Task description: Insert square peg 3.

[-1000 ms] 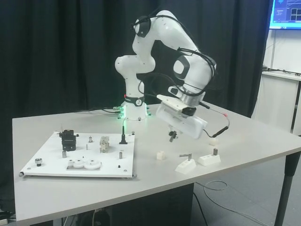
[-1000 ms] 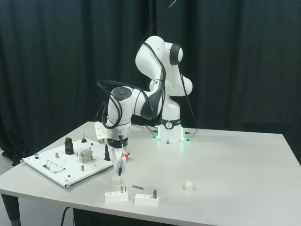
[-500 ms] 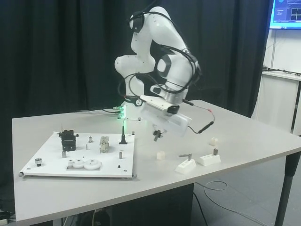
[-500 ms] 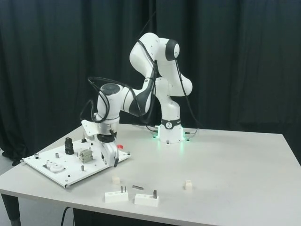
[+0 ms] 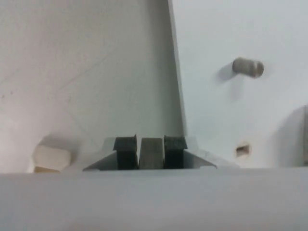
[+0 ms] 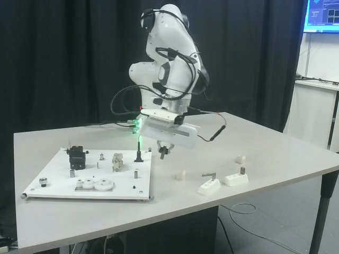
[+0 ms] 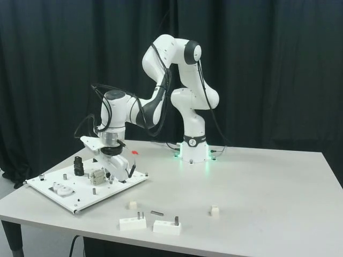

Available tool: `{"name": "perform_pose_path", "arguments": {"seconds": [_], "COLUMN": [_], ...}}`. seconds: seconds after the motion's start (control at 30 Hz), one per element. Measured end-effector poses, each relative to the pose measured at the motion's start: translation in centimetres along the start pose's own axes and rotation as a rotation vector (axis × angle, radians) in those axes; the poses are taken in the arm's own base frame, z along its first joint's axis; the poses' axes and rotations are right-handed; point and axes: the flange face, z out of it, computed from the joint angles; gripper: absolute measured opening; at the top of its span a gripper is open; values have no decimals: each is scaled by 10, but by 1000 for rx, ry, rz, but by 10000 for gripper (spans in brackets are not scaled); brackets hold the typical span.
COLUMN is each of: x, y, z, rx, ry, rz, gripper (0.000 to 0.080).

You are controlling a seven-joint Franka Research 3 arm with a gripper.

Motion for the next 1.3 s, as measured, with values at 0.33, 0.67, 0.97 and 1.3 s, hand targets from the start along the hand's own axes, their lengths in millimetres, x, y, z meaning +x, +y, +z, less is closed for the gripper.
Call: {"name": "perform_pose_path", "arguments": {"seconds": [0.33, 0.67, 0.97, 1.3], "x": [16, 38, 57, 62], "y": [23, 46, 70, 88], "z": [4, 10, 21, 31], "rx": [62, 72, 76, 98], "ry": [-23, -54, -89, -137], "rz": [-85, -163, -165, -191], "gripper": [116, 116, 116, 116]}}
